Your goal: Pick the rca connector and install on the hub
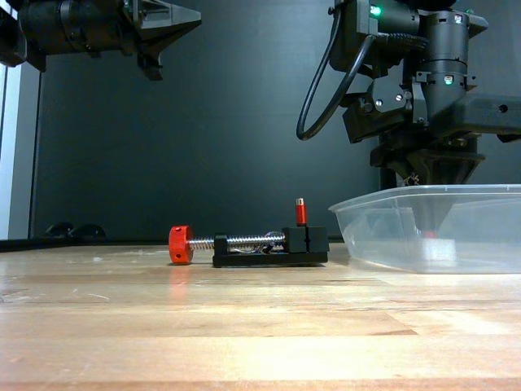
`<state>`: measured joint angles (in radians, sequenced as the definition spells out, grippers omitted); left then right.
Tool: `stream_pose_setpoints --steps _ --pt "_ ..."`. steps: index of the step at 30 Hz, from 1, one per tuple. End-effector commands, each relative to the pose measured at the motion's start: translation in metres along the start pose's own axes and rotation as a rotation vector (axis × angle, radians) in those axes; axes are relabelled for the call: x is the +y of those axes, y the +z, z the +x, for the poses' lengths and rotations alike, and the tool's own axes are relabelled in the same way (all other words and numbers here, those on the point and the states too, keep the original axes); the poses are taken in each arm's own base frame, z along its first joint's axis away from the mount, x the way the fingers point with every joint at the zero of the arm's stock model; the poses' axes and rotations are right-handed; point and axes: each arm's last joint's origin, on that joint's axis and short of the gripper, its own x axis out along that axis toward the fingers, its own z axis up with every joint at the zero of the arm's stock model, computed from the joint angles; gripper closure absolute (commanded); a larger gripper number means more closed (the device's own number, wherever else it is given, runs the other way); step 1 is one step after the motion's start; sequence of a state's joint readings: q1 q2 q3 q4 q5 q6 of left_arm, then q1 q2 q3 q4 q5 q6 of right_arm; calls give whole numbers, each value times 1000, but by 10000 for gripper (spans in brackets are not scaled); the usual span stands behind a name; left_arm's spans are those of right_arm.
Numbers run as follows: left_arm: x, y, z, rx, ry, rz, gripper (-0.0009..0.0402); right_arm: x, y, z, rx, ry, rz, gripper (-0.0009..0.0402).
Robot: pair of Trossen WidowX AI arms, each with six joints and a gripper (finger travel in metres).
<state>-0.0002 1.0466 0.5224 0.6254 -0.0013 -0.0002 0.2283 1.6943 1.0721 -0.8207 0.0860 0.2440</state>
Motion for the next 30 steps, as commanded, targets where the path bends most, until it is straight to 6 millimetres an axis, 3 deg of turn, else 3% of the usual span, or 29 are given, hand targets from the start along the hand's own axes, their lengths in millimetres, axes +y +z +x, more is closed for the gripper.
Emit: stream_pose_setpoints --steps 1,17,30 --pt "0 0 0 0 0 0 393 0 0 0 0 0 -4 373" --pt "0 0 0 0 0 0 393 0 0 -5 -12 6 -13 393" --pt "0 0 0 0 0 0 393 -4 5 -48 -20 4 -14 393"
